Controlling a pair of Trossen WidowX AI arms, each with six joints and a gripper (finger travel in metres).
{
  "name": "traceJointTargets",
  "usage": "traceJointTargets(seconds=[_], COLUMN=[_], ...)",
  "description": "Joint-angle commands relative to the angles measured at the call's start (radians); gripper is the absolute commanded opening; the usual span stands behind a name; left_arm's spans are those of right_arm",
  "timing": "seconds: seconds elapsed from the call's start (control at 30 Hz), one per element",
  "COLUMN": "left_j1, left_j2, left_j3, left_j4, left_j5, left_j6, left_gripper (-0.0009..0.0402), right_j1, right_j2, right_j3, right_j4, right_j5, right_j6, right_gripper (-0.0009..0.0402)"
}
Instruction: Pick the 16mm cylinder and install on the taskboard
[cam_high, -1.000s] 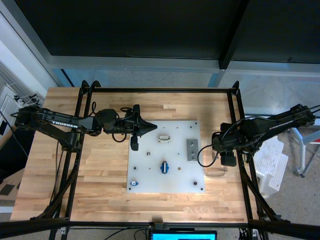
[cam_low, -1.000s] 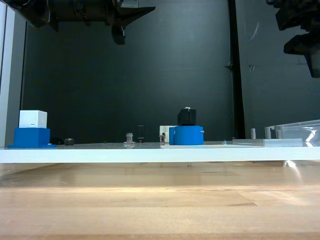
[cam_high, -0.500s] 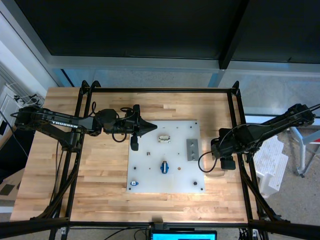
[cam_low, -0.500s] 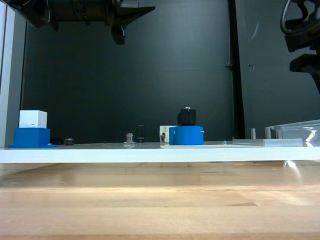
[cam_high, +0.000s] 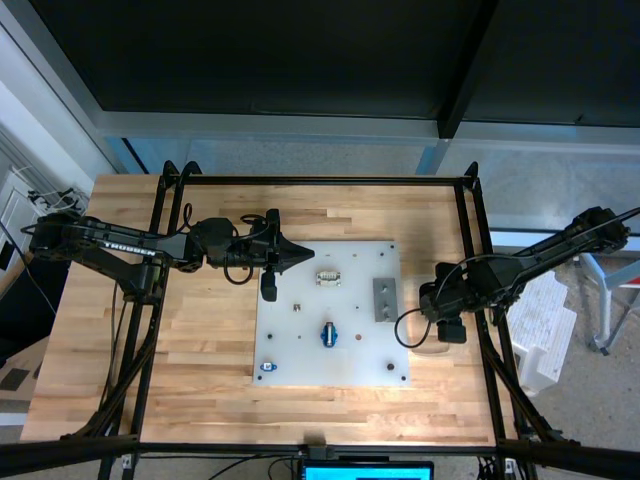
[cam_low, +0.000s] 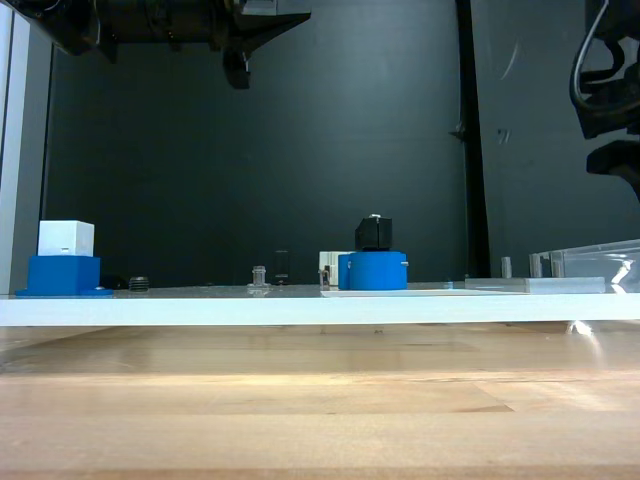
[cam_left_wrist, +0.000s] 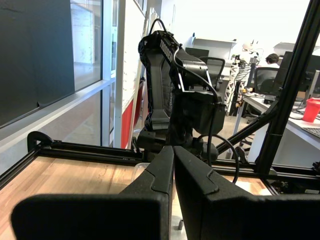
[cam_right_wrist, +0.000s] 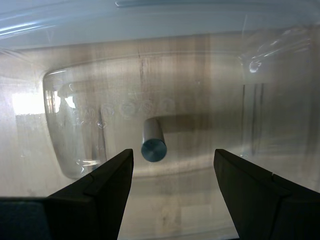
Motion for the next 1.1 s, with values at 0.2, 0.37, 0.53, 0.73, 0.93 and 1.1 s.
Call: traceJointTargets(seconds=[0.2,0.37,0.53,0.73,0.93,1.1], left_j1=[0.0,0.0,0.0,0.0,0.0,0.0], left_j2=[0.0,0.0,0.0,0.0,0.0,0.0], left_j3=[0.0,0.0,0.0,0.0,0.0,0.0], left_j4=[0.0,0.0,0.0,0.0,0.0,0.0], left_j5=[0.0,0.0,0.0,0.0,0.0,0.0], left_j6=[0.0,0.0,0.0,0.0,0.0,0.0], left_gripper=[0.0,0.0,0.0,0.0,0.0,0.0], right_j1=[0.014,0.015,0.018,0.024,0.029,0.031], right_j2=[0.003,0.005,0.005,0.005,0.005,0.005], right_j3=[-0.037,-0.066,-0.087,-0.107,-0.116,-0.116], right_j4=[0.056,0.099,0.124,0.145,0.155,0.157], right_j5=[0.0,-0.001,-0.004,-0.005,-0.005,-0.005], right_j6=[0.005,0.027,0.037,0.051,0.053,0.053], right_gripper=[0.0224,0.0224,0.0224,0.0224,0.0224,0.0211])
